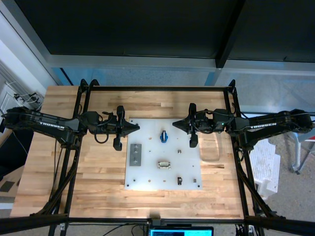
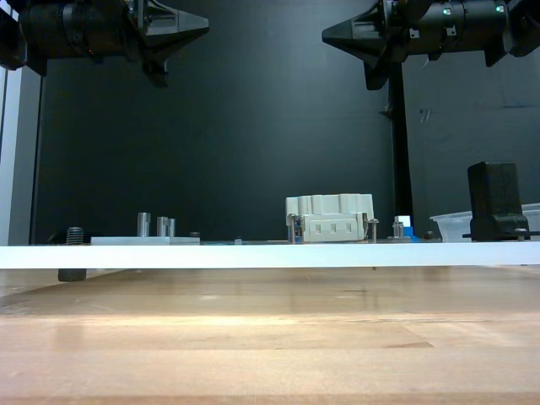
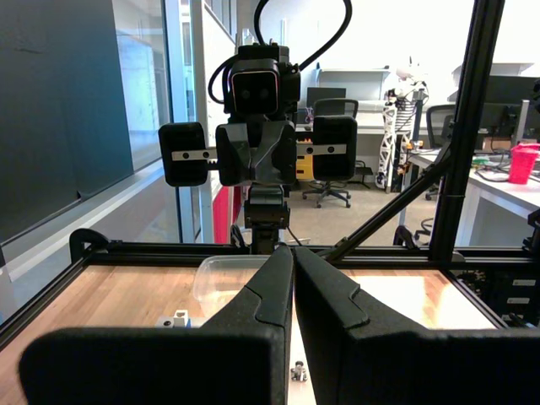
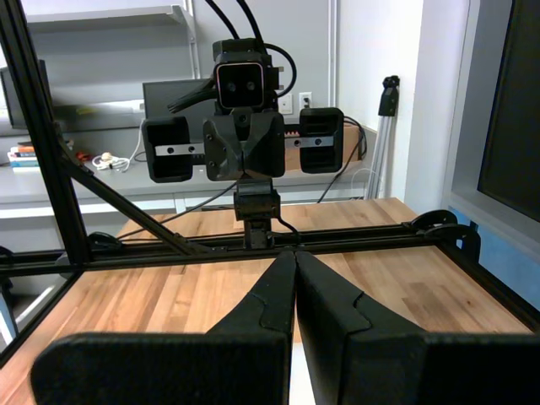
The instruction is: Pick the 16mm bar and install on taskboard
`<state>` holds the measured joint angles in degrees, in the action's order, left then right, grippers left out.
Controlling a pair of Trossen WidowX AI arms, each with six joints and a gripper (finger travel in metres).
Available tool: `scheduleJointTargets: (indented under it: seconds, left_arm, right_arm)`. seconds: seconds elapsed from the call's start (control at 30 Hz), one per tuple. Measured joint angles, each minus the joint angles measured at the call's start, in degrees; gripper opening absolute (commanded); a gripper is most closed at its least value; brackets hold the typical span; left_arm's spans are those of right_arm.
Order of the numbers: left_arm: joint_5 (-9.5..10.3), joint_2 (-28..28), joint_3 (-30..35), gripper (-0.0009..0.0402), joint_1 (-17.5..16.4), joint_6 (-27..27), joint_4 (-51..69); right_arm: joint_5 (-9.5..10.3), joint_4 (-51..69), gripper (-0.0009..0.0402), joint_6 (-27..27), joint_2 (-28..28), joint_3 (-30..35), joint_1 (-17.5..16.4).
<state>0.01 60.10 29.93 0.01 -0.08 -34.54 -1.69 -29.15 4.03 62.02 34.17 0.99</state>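
The white taskboard [image 1: 147,177] lies mid-table and carries a grey block [image 1: 135,154], a blue connector [image 1: 164,136], a pale connector [image 1: 164,164] and a small black part [image 1: 179,180]. A tiny silvery peg [image 1: 179,151], apparently the 16mm bar, stands on the board right of centre; in the low view the peg [image 2: 397,224] is just right of the pale connector [image 2: 329,218]. My left gripper [image 1: 138,126] hovers shut over the board's far left edge. My right gripper [image 1: 174,124] hovers shut over the far middle, facing it. Both are empty and high above the board.
A clear plastic tub [image 1: 211,147] sits on the wood just off the board's right edge. Black frame rails [image 1: 157,89] border the table. Two short pegs [image 2: 144,224] stick up from the grey block [image 2: 145,240].
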Motion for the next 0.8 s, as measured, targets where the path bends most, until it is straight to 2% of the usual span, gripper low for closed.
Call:
scheduleJointTargets:
  seconds: [0.8]
  left_arm:
    - [0.02, 0.0, 0.02, 0.0, 0.0, 0.02, 0.02]
  right_arm:
    - [0.44, -0.33, 0.0, 0.68, 0.02, 0.39, -0.35]
